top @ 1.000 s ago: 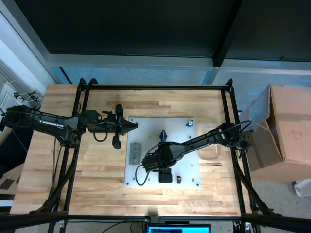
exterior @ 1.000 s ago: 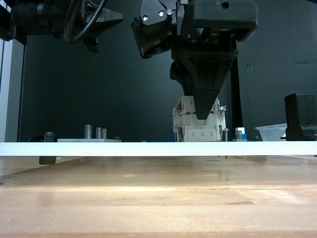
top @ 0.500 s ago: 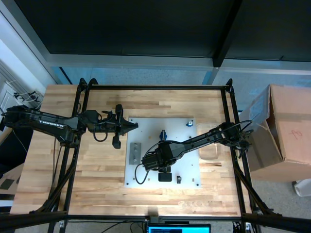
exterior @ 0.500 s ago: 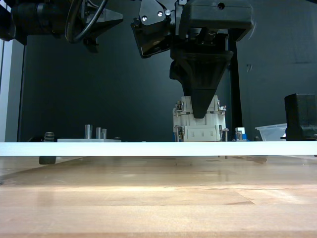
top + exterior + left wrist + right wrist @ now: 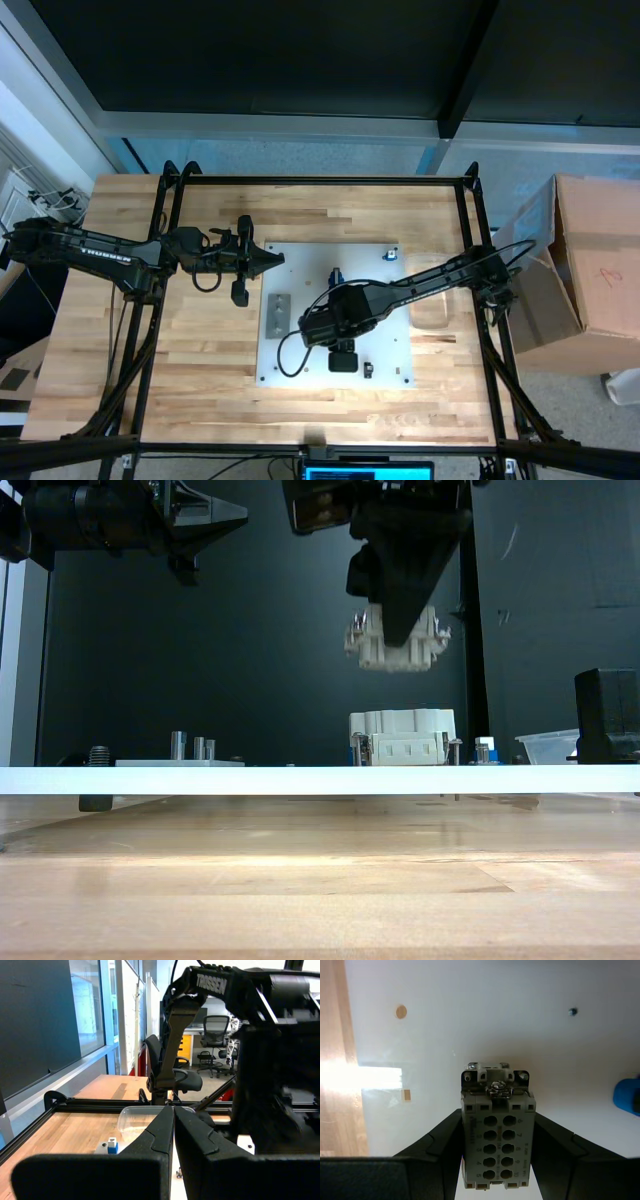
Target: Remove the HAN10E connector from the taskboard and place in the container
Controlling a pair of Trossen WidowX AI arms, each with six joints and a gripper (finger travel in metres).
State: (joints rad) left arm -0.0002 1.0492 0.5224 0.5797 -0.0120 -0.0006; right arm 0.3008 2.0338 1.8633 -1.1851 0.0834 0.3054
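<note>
The beige HAN10E connector (image 5: 393,646) hangs in the air, clear of its grey seat (image 5: 402,739) on the white taskboard (image 5: 300,370). My right gripper (image 5: 400,630) is shut on the HAN10E connector (image 5: 498,1132), one black finger (image 5: 440,1142) on each side of it. Above the board's middle the right gripper (image 5: 330,325) hides the part. My left gripper (image 5: 272,258) hovers over the board's far left corner, its fingertips together and nothing between them. The clear container (image 5: 432,312) lies on the table right of the board.
A grey block with pegs (image 5: 192,748) sits on the board's left side. A blue part (image 5: 336,274) and a small black part (image 5: 368,370) are also on the board. A cardboard box (image 5: 585,270) stands beyond the table's right edge.
The right gripper has risen with the HAN10E connector, which was in its seat a second ago and now hangs well above it. The left arm has not moved.
</note>
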